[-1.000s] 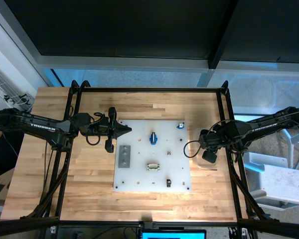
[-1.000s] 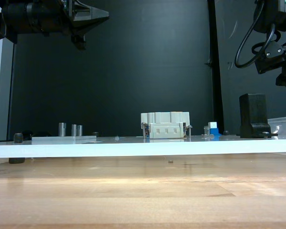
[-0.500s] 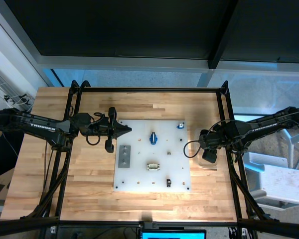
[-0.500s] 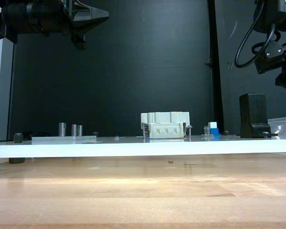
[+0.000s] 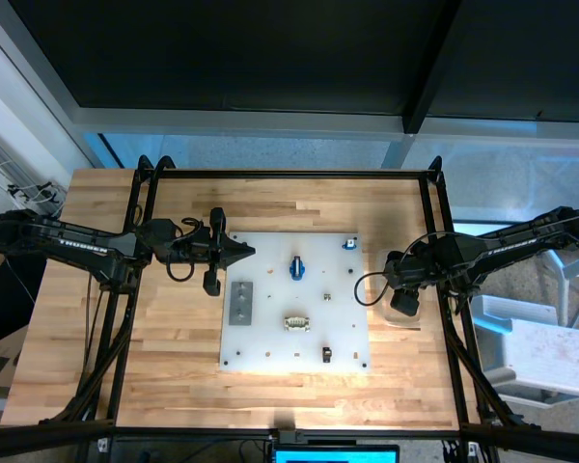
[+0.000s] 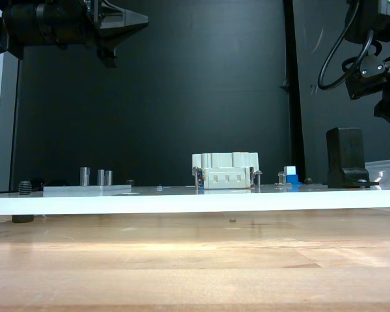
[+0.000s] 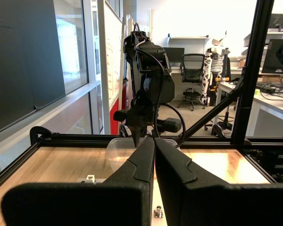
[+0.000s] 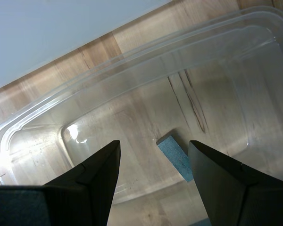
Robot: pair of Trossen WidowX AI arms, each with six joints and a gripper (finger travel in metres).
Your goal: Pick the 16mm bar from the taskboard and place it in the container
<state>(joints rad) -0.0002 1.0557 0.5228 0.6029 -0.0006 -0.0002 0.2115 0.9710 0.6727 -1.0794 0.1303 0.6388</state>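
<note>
Three bars (image 6: 84,176) stand upright in the grey block (image 5: 241,301) on the taskboard (image 5: 270,342). The right gripper (image 8: 153,145) hangs wide open over the container (image 8: 132,70), where a teal piece (image 8: 176,157) lies slantwise. The left gripper (image 7: 153,140), pinched closed, hovers above the board's left edge.

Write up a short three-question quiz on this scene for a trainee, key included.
1. True or false: the right tool hangs open above the container.
2. Fill in: the small block lying inside the container is ___ in colour.
3. The left tool, shut, is where? A) above the far-left part of the taskboard; B) inside the container; C) clamped on the small block.
Key: 1 true; 2 blue; 3 A.
</note>
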